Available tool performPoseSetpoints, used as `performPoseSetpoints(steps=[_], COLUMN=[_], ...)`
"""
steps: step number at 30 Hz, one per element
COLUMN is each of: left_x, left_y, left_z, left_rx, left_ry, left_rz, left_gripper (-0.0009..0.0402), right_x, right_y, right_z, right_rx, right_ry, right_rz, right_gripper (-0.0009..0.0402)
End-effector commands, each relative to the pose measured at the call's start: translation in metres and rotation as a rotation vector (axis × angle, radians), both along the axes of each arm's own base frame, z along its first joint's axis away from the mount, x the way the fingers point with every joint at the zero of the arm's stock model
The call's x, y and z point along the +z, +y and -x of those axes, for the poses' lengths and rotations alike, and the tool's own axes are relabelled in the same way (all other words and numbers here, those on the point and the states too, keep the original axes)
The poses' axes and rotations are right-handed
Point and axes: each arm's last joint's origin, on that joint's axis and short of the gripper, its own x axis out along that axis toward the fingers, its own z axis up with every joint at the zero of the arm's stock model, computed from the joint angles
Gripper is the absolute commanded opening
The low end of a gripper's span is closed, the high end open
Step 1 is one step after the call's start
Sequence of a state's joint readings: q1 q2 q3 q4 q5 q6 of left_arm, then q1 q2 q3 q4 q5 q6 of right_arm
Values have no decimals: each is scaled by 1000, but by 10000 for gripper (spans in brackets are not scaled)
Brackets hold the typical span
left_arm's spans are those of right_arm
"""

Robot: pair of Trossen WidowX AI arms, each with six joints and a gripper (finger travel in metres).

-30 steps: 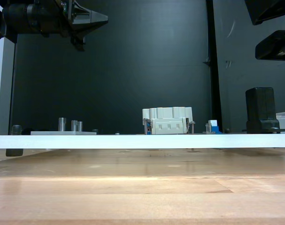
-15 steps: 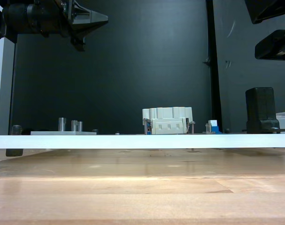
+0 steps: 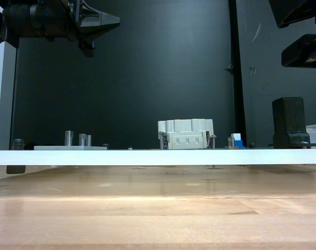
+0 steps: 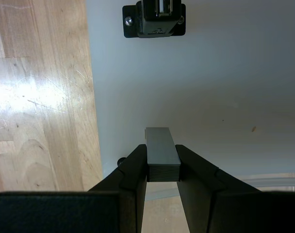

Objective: Pick the 16mm bar and install on taskboard

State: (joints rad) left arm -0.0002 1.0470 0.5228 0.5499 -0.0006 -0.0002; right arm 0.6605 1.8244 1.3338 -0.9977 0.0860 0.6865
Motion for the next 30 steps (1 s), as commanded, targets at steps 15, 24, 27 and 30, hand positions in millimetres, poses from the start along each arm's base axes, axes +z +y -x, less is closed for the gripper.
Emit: performPoseSetpoints(steps=[15, 24, 27, 30], left_x=[0, 0, 0, 0], left_y=[0, 0, 0, 0], left_z=[0, 0, 0, 0], left_rx=[0, 0, 0, 0], left_ry=[0, 0, 0, 0], left_rz=[0, 0, 0, 0], left_gripper=[0, 0, 0, 0], right_x=[3, 3, 3, 1], right_y=[-1, -1, -1, 0], right_z=[2, 2, 1, 0], right_rx=[-3, -3, -3, -1], right_ry=[27, 36, 33, 22], right_rz=[5, -6, -6, 0], right_gripper=[11, 11, 11, 11])
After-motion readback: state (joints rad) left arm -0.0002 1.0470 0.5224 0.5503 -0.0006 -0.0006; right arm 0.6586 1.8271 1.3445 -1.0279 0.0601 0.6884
